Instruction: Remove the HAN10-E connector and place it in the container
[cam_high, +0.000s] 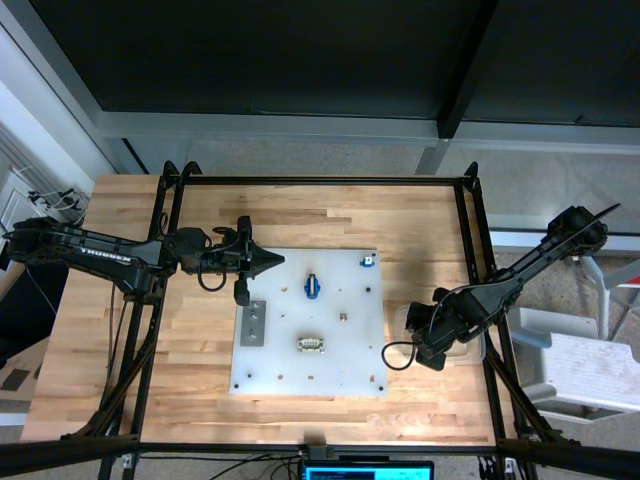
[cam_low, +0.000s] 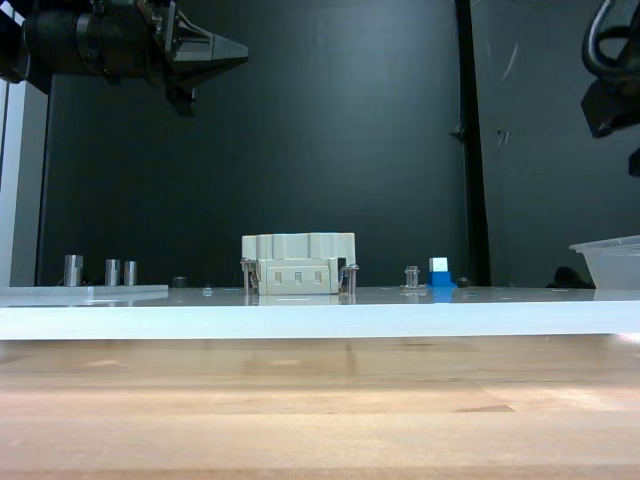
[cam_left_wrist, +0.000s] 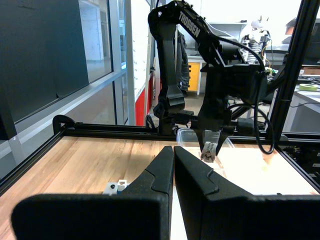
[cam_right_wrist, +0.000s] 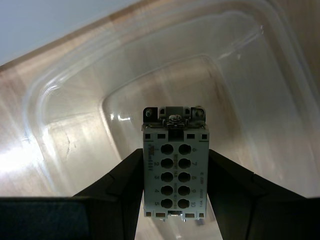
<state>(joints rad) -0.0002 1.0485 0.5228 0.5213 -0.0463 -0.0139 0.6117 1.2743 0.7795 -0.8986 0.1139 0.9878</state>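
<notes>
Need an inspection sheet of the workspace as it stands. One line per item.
Surface: wooden table carrying a white board.
Job's things: HAN10-E connector clamped over the open container, not yet released.
Clutter: blue upright piece, grey plate and a beige connector block, all on the board.
Grippers: left gripper shut and empty, raised over the board's far left corner. Right gripper shut on the connector, off the board's right edge.
Cables: black cable loop beside the right arm.
Surroundings: black frame around the table, screen at the near edge.
</notes>
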